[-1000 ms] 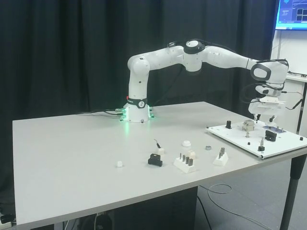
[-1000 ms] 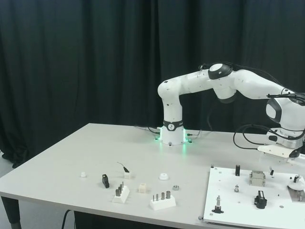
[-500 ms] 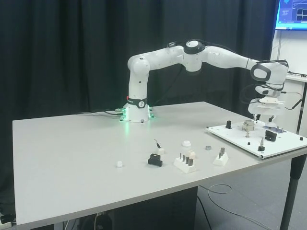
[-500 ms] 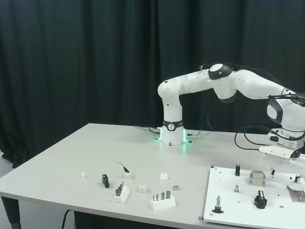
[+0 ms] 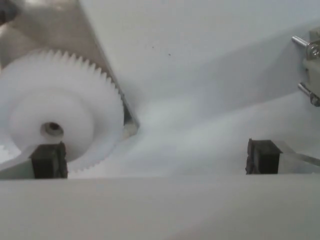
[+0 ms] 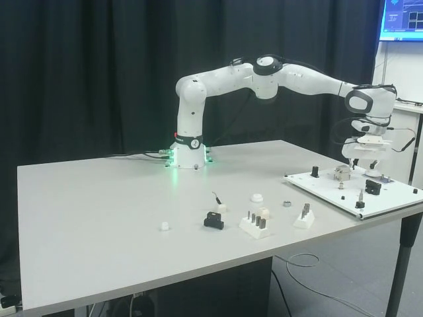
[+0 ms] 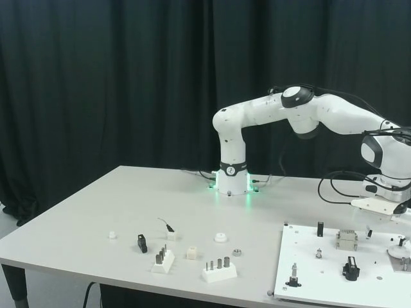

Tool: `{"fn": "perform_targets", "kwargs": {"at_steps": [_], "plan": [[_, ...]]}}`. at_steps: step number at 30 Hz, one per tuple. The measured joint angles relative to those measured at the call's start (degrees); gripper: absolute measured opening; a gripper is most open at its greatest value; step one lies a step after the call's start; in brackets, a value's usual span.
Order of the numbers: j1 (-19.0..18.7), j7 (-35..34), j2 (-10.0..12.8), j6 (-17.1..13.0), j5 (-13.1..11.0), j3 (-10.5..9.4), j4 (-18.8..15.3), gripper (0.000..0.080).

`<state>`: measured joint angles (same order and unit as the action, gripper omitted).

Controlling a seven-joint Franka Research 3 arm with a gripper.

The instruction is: Insert large gear.

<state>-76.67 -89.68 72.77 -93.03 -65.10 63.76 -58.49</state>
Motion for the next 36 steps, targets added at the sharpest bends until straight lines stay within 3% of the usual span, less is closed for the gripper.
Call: {"fn": "perform_targets", "kwargs": {"at_steps": [19, 36], "plan": [[0.1, 0.0, 0.4, -2.1, 1.9, -0.29, -0.2, 0.0800], [0.1, 0.0, -0.1, -2.1, 2.8, -0.29, -0.1, 0.0800]]}}
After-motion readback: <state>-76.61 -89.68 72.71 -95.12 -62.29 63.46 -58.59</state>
